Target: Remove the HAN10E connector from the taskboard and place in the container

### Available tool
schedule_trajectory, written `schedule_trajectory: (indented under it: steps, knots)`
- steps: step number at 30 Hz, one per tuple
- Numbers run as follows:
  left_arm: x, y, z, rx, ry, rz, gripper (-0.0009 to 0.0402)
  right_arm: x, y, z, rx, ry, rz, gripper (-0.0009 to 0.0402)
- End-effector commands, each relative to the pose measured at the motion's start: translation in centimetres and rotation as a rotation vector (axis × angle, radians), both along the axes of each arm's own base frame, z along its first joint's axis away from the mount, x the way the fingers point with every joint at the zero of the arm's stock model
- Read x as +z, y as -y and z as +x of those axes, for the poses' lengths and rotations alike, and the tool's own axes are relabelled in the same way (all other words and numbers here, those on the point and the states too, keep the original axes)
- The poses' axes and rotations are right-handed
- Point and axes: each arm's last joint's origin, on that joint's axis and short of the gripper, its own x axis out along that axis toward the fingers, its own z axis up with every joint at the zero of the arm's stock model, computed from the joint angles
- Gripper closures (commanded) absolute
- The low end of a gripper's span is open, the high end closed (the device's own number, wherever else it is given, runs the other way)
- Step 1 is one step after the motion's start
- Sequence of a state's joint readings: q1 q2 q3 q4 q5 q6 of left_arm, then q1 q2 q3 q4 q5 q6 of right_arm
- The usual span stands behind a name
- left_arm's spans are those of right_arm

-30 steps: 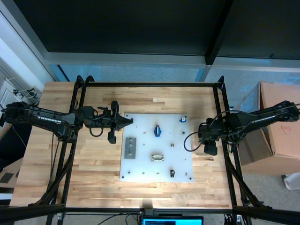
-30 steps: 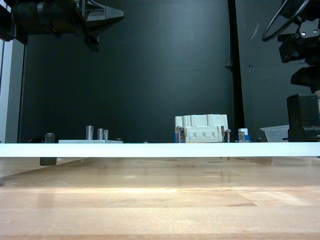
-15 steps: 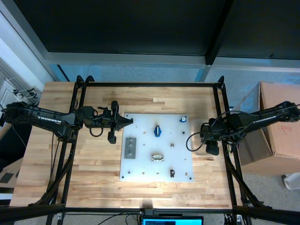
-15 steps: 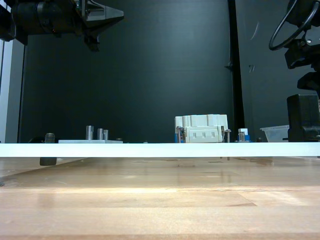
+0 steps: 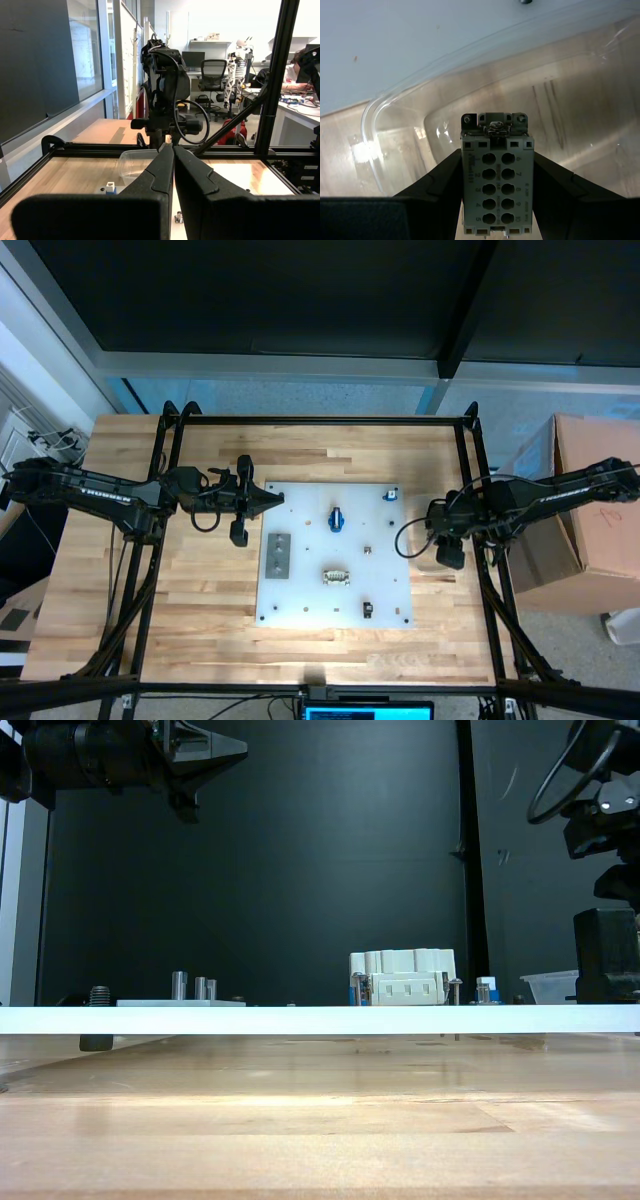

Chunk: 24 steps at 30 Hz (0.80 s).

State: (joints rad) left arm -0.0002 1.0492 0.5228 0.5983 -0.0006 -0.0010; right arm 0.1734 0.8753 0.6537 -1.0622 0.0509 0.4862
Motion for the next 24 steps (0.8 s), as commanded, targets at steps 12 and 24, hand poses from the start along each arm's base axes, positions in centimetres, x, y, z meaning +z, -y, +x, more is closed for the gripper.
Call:
schedule_trajectory:
  steps: [12, 24]
  knots:
    - [0.0, 0.0, 0.0, 0.0, 0.0, 0.0, 0.0393, 0.0, 1.5, 1.5, -0.051, -0.045, -0.007, 0.0384]
    - [0.0, 0.0, 0.0, 0.0, 0.0, 0.0, 0.0393, -0.3, 1.3, 1.0, -0.082, -0.088, 0.002, 0.0384]
